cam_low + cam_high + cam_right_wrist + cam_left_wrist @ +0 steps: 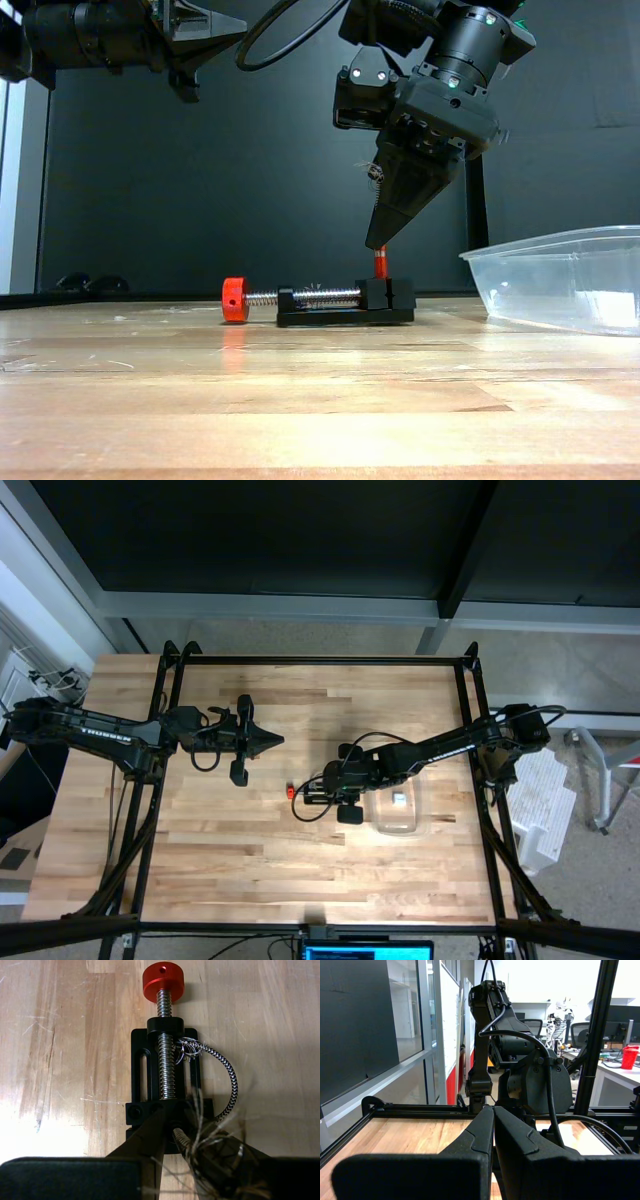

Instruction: Remove the RCA connector from the receptacle and place in the container

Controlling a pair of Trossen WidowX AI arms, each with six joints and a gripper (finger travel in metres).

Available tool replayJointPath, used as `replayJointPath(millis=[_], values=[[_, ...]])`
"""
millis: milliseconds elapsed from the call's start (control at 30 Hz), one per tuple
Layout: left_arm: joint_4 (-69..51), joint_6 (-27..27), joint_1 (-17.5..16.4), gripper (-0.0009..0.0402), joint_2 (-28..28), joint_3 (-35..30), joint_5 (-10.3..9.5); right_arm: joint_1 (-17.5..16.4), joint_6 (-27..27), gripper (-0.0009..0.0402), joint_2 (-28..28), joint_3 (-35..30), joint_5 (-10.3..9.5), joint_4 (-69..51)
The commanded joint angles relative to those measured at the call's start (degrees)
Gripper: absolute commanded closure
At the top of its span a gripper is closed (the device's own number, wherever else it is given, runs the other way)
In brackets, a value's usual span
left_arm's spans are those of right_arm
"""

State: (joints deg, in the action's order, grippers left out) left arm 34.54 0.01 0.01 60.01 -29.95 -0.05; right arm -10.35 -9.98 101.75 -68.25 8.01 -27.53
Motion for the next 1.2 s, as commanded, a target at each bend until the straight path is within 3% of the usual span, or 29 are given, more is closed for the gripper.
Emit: replayJointPath(millis=[33, 467, 767, 1200], values=[[0.00, 0.00, 0.00, 0.0393, 0.00, 0.00, 0.02, -0.04, -0.04, 0.0362, 0.02, -0.02, -0.04, 0.02], [0.00, 0.00, 0.00, 0.0393, 0.00, 0.00, 0.02, -0.02, -0.02, 0.0372, -0.42, -0.85, -0.46, -0.11], [0.00, -0.02, 0.00, 0.0393, 0.00, 0.00, 0.02, -0.04, 1.51, 0.0373, -1.09, -4.76, -0.50, -4.00], [0.00, 0.00, 0.00, 0.0393, 0.00, 0.00, 0.02, -0.02, 2.12, 0.0373, -5.90, -8.79, -0.48, -8.44]])
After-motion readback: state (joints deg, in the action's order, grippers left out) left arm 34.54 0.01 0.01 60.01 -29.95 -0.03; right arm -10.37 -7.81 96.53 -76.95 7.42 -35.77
